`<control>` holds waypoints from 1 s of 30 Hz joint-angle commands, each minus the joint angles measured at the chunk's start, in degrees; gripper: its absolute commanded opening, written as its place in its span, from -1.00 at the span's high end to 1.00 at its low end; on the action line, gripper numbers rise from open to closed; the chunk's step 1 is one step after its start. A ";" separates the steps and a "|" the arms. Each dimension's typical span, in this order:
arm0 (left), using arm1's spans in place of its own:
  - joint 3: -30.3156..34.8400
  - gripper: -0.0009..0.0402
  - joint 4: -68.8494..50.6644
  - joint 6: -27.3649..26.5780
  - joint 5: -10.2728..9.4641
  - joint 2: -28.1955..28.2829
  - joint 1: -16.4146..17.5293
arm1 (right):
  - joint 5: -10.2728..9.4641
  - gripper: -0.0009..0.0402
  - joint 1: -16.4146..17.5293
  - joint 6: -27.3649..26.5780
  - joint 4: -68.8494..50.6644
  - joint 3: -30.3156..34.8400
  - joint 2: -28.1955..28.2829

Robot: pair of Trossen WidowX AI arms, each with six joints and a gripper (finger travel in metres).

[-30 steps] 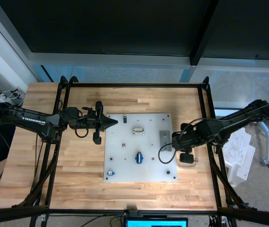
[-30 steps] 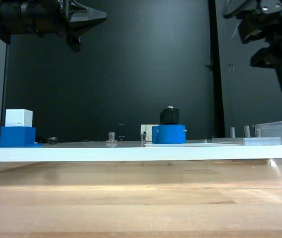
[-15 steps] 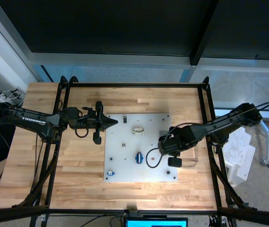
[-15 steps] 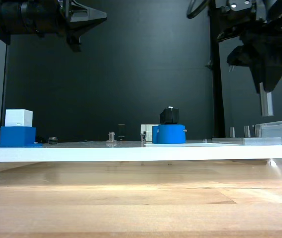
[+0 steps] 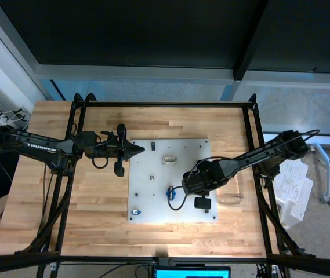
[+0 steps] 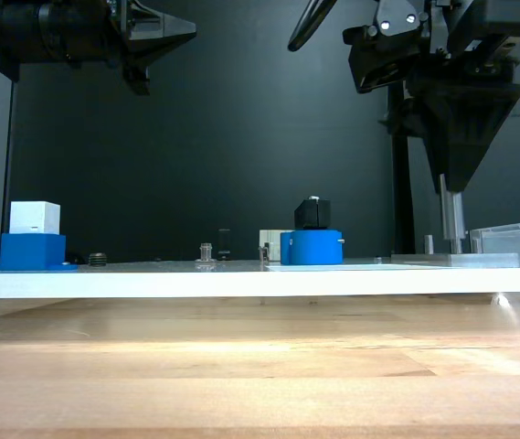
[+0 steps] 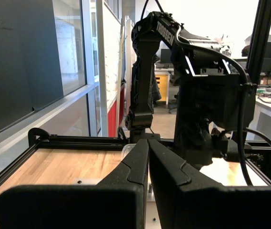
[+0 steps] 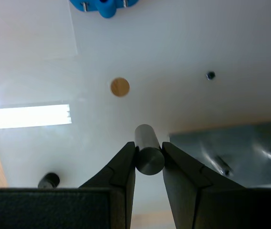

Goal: Pick the 16mm cylinder and install on the taskboard

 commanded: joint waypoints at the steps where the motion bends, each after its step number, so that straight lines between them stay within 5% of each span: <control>1: 0.00 0.96 0.00 0.00 0.02 0.02 0.02 | -0.02 0.90 0.02 0.26 1.18 0.17 0.76; 30: 0.00 0.96 0.02 0.00 0.00 0.02 0.02 | 0.11 0.90 0.37 -0.59 3.15 3.32 4.98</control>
